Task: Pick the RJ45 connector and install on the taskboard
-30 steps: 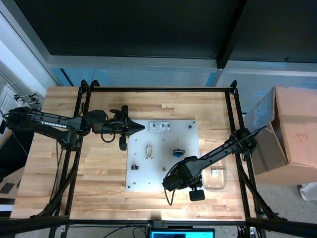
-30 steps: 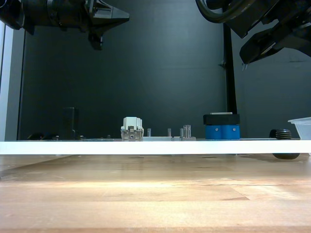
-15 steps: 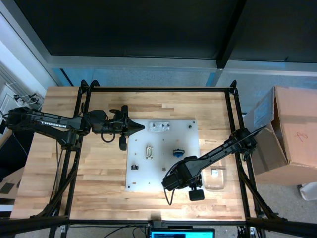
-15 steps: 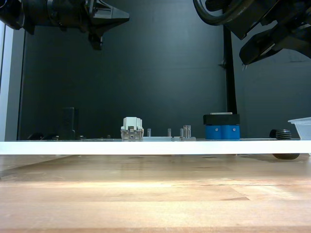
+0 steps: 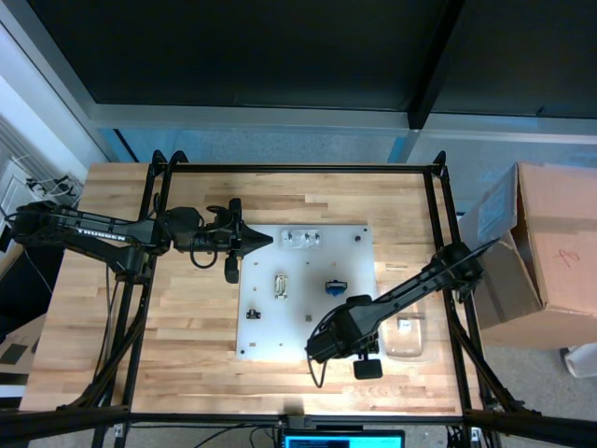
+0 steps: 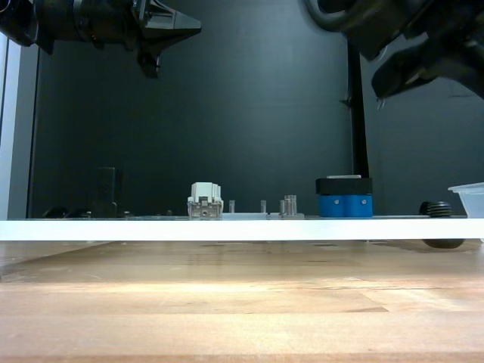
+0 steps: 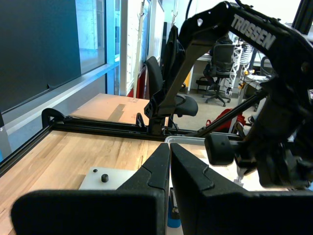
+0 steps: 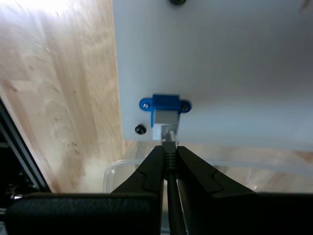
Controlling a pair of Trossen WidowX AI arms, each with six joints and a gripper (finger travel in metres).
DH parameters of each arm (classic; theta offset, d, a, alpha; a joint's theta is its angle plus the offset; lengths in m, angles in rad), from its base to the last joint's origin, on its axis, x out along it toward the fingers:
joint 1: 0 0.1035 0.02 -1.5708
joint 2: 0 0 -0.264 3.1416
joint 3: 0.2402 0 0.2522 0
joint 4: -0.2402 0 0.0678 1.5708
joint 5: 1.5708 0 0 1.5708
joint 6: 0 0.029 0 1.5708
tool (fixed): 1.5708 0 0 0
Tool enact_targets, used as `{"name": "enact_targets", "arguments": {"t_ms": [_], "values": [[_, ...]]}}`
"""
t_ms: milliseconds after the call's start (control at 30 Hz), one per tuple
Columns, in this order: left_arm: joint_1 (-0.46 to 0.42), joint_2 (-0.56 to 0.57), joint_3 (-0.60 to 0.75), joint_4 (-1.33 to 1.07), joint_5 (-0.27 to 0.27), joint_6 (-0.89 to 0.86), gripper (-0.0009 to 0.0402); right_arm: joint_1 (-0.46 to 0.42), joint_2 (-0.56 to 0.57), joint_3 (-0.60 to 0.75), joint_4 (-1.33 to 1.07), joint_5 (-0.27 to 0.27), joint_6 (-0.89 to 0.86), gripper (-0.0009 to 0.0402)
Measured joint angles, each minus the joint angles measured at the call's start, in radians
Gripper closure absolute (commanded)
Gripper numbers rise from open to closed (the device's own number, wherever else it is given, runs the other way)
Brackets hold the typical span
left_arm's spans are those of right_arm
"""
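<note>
So the RJ45 connector point(image 8: 168, 133) is in the right gripper point(image 8: 169, 147). Its fingers point(image 8: 150, 169) are squeezed nearly together on the dark stem of the plug. Only the pale tip pokes out past the fingertips, and it sits dead centre in the narrow slot between them. In the right wrist view that tip points at the blue mount point(image 8: 165, 104) on the white taskboard point(image 8: 220, 63). From that angle alone I can't tell whether the two touch. The low view settles it, though. The right gripper hangs high over the board's near right part, with the blue mount well below it, so the connector is clear of its seat and held in the air.

The left gripper point(image 7: 169, 149) hovers high over the far left corner of the taskboard, pointing inward. Its fingers point(image 7: 149, 176) are pressed flat against each other with nothing between them.

As for containers, there's one clear plastic tub point(image 5: 410, 347) on the table point(image 5: 177, 327), just off the board's right edge and near the right arm. A small white piece point(image 5: 404, 325) sits inside it, but I can't make out what it is. The tub's rim also shows in the right wrist view, just past the board's edge.
</note>
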Motion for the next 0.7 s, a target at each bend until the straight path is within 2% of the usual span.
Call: {"name": "enact_targets", "arguments": {"t_ms": [400,700], "values": [[0.000,0.000,0.000,-0.001,0.000,0.000,0.0393,0.011,-0.007,-0.005,0.014,0.010,0.012,0.0393],[0.000,0.000,0.000,0.000,0.000,0.000,0.0393,0.011,-0.020,-0.086,0.090,-0.004,0.012,0.0393]]}}
